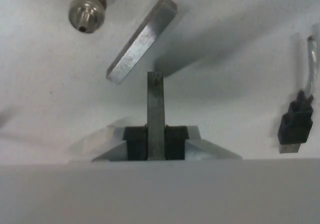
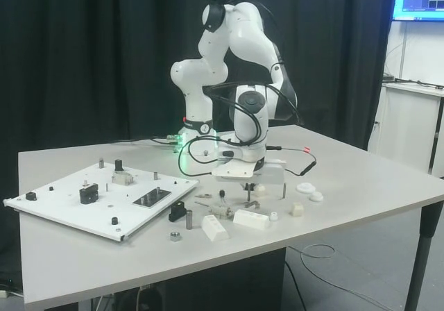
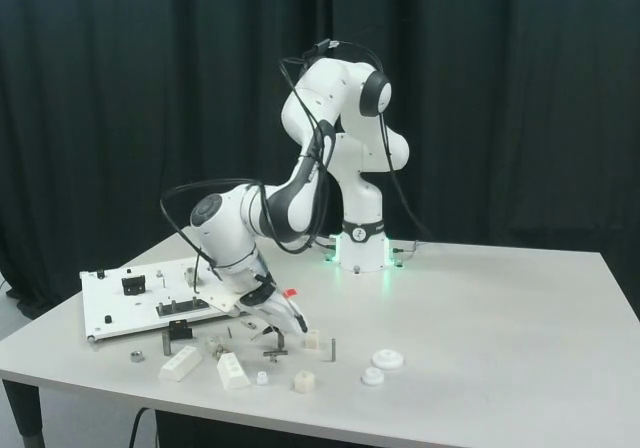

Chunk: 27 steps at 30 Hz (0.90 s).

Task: Place square peg 3.

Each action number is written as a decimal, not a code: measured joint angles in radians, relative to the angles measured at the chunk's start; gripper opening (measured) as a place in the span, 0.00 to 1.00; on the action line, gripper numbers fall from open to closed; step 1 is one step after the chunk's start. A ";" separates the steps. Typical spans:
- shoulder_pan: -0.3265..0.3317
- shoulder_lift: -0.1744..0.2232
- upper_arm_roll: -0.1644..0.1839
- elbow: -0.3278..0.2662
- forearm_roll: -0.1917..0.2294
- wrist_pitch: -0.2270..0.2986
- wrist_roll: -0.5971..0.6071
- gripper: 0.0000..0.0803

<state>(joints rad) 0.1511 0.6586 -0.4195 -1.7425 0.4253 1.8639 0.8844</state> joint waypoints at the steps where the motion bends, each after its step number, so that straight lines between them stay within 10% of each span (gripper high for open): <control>1: 0.000 0.000 0.003 0.000 -0.004 0.002 0.002 0.09; 15: 0.002 0.000 0.021 0.000 -0.041 0.022 0.014 0.09; 16: 0.002 0.000 0.022 0.001 -0.043 0.022 0.016 0.34; 21: 0.002 0.000 0.022 0.001 -0.047 0.021 0.021 0.34; 22: 0.002 -0.001 0.022 0.001 -0.048 0.020 0.021 0.75; 27: 0.001 -0.001 0.022 0.007 -0.050 0.009 0.021 0.75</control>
<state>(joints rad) 0.1521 0.6572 -0.3973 -1.7351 0.3752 1.8728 0.9055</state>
